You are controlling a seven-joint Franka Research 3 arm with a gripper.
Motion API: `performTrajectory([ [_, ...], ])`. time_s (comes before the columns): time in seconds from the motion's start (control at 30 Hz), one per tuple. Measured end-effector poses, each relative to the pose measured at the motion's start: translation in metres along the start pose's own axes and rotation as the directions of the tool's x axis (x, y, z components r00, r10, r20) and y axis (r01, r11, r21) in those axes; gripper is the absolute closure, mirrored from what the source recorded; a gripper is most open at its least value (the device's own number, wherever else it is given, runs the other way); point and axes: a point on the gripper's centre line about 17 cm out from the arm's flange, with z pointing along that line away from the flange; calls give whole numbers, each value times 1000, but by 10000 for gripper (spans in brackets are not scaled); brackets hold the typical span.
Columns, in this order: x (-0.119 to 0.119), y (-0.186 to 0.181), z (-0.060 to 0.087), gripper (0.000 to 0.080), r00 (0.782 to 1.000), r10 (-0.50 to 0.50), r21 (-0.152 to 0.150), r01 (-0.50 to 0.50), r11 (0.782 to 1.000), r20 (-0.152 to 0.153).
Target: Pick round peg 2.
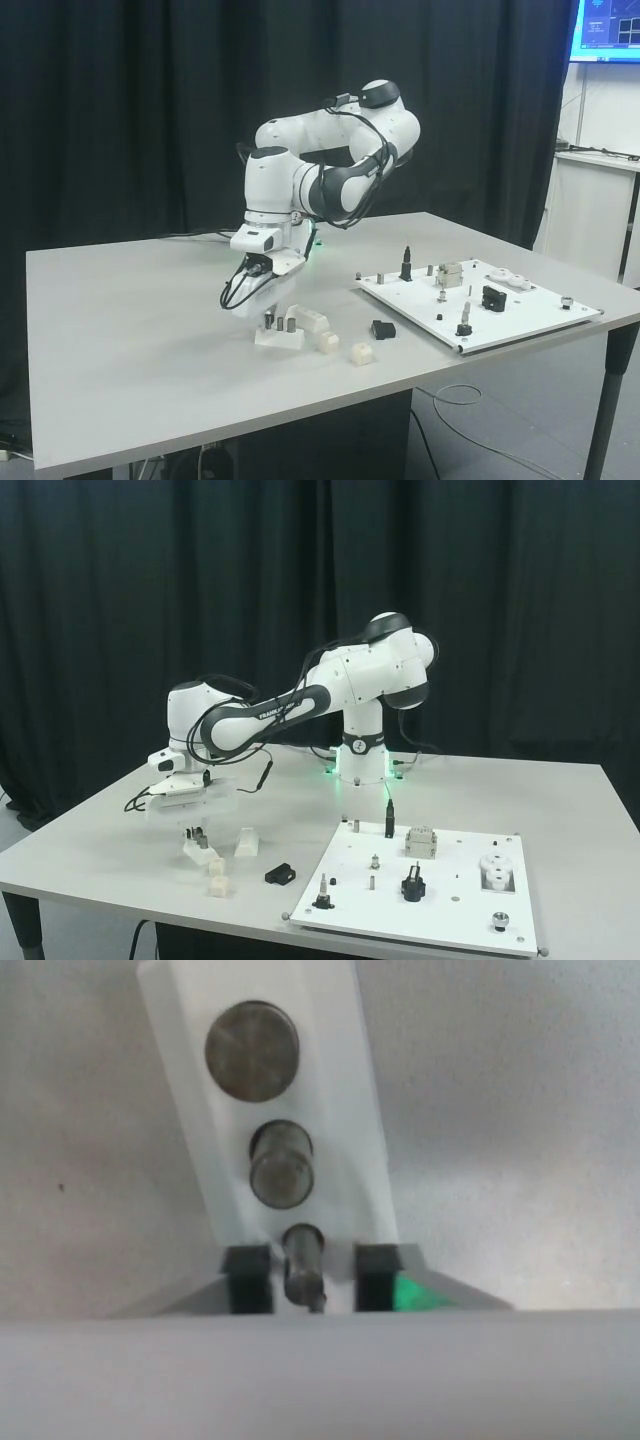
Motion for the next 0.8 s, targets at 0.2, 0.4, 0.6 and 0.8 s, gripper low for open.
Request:
performTrajectory([
  [0.2, 2, -2, 0, 462, 1000, -1, 1, 1, 1000, 0],
  [0.4, 2, -2, 0, 729, 1000, -2, 0, 2, 1000, 0],
  [0.6, 2, -3, 0, 729, 1000, 6, 0, -6, 1000, 0],
  [0.8, 0, -4, -1, 728, 1000, 30, -1, -30, 1000, 1],
])
